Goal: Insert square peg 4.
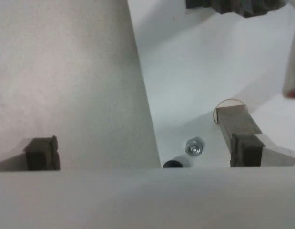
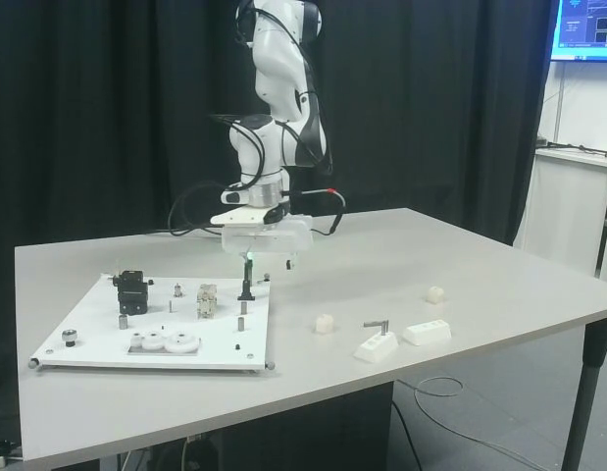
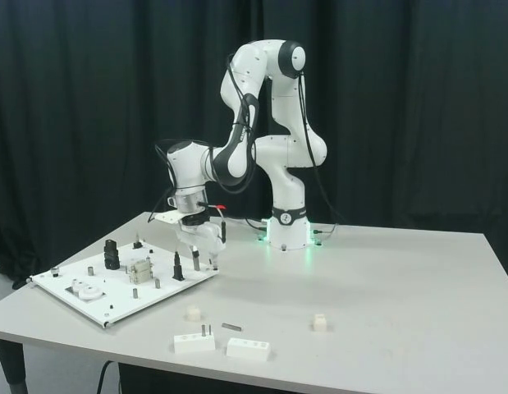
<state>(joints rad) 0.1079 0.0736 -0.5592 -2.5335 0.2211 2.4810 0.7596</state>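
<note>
While the claw [image 1: 137, 150] is held with its two fingers [image 1: 42, 153] spread apart and nothing between them, it is seen above the near edge of the white board [image 2: 185, 324]. Which of the small parts is square peg 4 cannot be told. Two white blocks [image 3: 225, 345], two small white cubes [image 3: 319, 322] and one loose pin [image 3: 231, 327] are seen on the table [image 3: 401, 287], well apart from the board.
</note>
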